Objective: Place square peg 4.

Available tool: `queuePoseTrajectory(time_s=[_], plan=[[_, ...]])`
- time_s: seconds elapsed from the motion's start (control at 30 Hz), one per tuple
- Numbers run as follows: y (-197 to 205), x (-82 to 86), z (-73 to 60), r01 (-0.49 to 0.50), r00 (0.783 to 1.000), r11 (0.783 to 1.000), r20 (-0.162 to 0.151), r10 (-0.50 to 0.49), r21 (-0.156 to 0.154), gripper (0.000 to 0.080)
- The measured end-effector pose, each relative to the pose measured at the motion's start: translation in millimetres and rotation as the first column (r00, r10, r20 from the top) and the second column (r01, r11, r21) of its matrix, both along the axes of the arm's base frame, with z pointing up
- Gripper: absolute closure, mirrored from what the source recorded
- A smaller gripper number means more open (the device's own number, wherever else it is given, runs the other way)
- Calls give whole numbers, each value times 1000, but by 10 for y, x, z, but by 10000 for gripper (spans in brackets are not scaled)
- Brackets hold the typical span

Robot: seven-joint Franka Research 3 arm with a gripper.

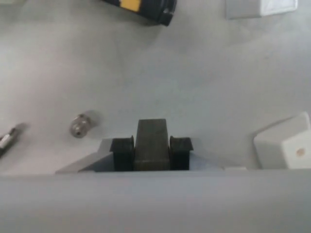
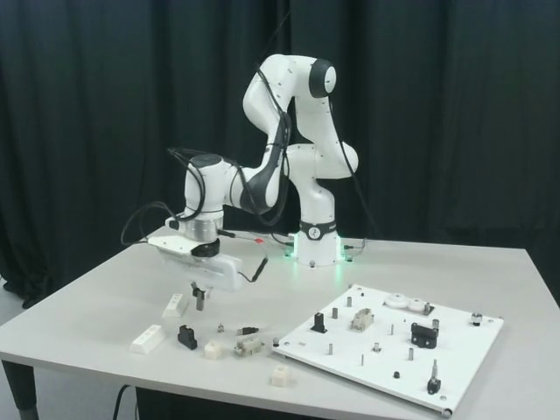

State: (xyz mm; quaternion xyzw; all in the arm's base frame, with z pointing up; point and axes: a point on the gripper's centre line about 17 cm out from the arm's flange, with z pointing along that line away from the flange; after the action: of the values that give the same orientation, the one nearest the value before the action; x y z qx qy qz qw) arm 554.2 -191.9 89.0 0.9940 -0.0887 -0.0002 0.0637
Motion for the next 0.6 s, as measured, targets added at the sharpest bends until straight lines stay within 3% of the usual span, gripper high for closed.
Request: queuePoseTrajectory(time_s=[0.3,0.6], plan=[[-168,-51,-131,-88,995,995,49,86,43,650],[-225,-76,-243,-132,989,989,76,127,60,650]])
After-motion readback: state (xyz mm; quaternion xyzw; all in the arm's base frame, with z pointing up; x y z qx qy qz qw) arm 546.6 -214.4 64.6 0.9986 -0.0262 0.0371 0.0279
